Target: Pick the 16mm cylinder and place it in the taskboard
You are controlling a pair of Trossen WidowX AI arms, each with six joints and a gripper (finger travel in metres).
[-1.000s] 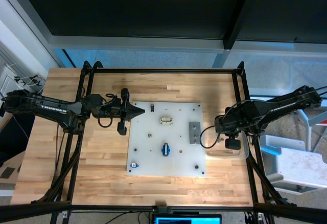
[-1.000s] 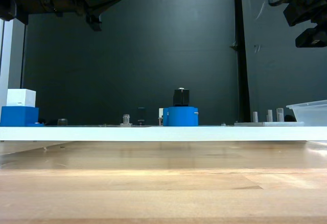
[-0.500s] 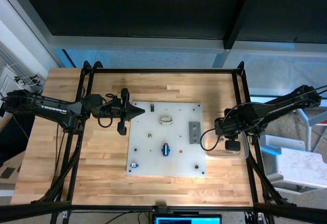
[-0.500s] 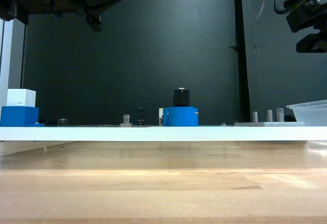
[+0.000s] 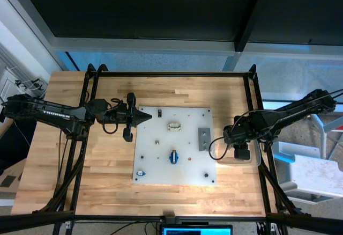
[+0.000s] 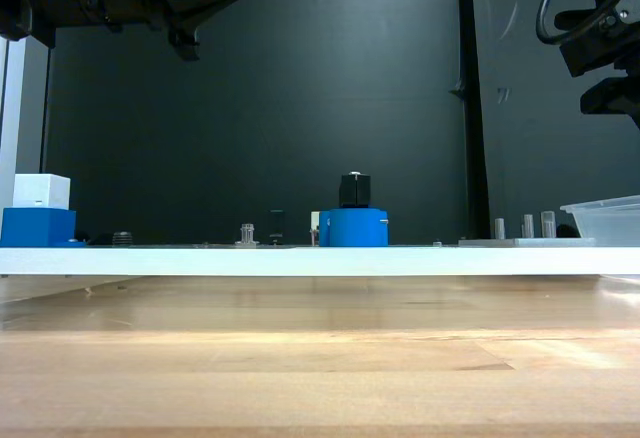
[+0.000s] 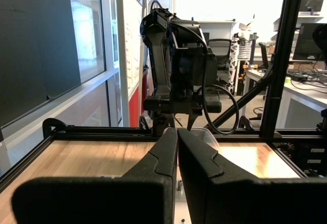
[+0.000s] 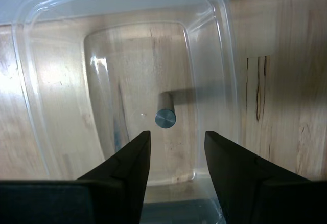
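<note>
The right gripper (image 8: 173,138), fingers spread, is hovering over the tiny dark-grey metal 16mm cylinder (image 8: 165,116), which is sitting ungrasped in a clear plastic tray (image 8: 227,70). The left gripper (image 7: 177,132), fingers pressed together, is hanging above the large flat white taskboard (image 5: 161,162)'s left edge. Grasping and placing are both remaining.

Overhead plus level, taskboard (image 5: 161,165) in both

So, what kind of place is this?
Probably a robotics lab in an office: desks with monitors, a wooden table with a taskboard. The left gripper hangs shut over the board's left edge; the right gripper, open, over a clear tray.
</note>
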